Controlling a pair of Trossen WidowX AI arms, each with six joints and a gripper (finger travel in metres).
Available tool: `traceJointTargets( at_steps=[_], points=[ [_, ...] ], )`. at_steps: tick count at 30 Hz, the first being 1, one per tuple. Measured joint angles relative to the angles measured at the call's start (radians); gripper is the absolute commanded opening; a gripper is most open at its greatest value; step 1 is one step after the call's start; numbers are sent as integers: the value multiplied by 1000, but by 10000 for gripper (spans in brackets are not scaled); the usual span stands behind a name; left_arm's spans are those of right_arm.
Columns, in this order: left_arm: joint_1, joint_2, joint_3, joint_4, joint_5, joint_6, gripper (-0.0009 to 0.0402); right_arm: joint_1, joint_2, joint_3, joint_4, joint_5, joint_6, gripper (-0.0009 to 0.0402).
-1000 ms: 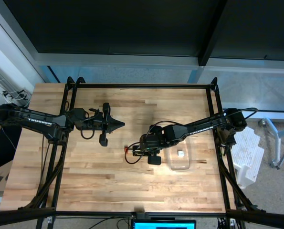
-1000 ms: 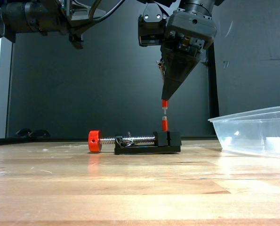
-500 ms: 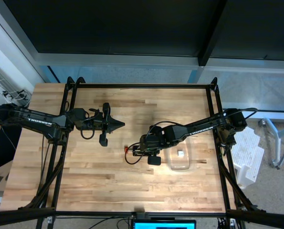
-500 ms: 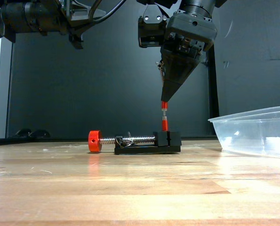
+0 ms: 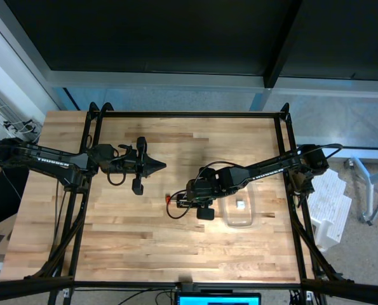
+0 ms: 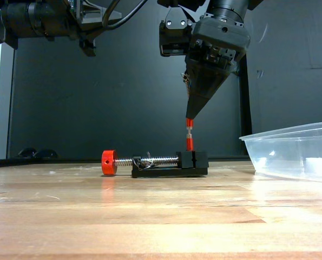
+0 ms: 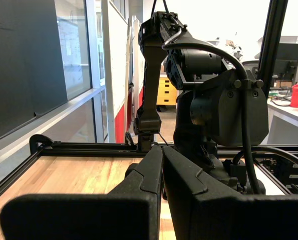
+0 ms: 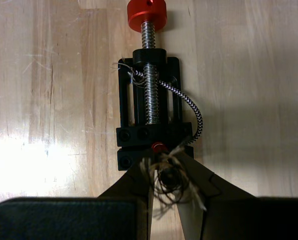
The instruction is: Pick the RCA connector and install on taskboard
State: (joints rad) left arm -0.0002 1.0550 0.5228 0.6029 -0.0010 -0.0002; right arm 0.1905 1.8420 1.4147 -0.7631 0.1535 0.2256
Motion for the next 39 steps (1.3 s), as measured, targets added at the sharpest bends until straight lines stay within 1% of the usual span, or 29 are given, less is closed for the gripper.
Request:
traceJointTargets(
  at_steps=[39],
  points=[
    [0, 0, 0, 0, 0, 0, 0, -5, -5, -103, 128, 3, 1, 0]
  ],
)
